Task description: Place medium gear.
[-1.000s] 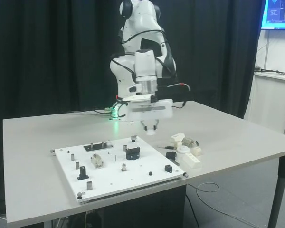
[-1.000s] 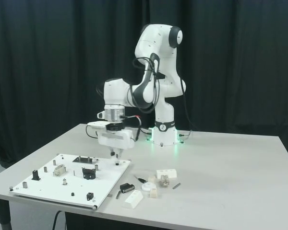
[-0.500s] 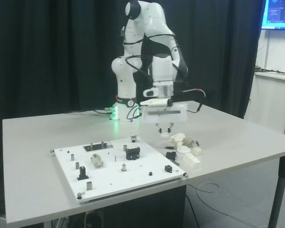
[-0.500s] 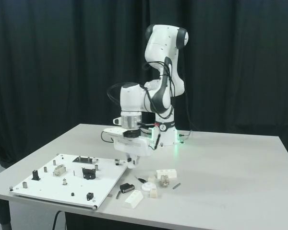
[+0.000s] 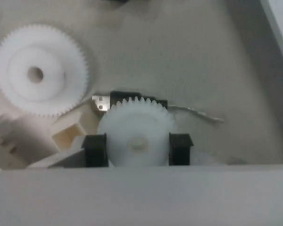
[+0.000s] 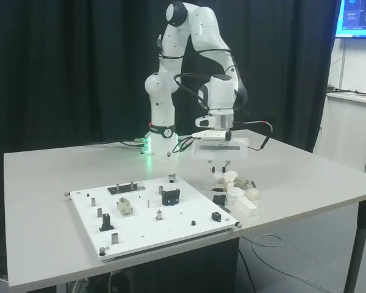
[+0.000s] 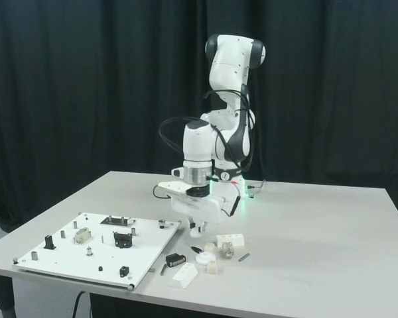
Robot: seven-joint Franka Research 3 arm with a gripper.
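Right now I have the gripper (image 5: 137, 149) clamped on the medium gear (image 5: 137, 133), teeth clear of the fingers (image 5: 95, 149), held above the loose parts for carrying to the board (image 6: 147, 215).

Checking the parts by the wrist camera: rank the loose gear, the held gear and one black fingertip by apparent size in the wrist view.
1. Loose gear
2. Held gear, though it sits nearer the camera, so true sizes are unsure
3. Black fingertip, smallest

Robot lab, black curtains (image 7: 86, 86), grey table (image 7: 318, 245)
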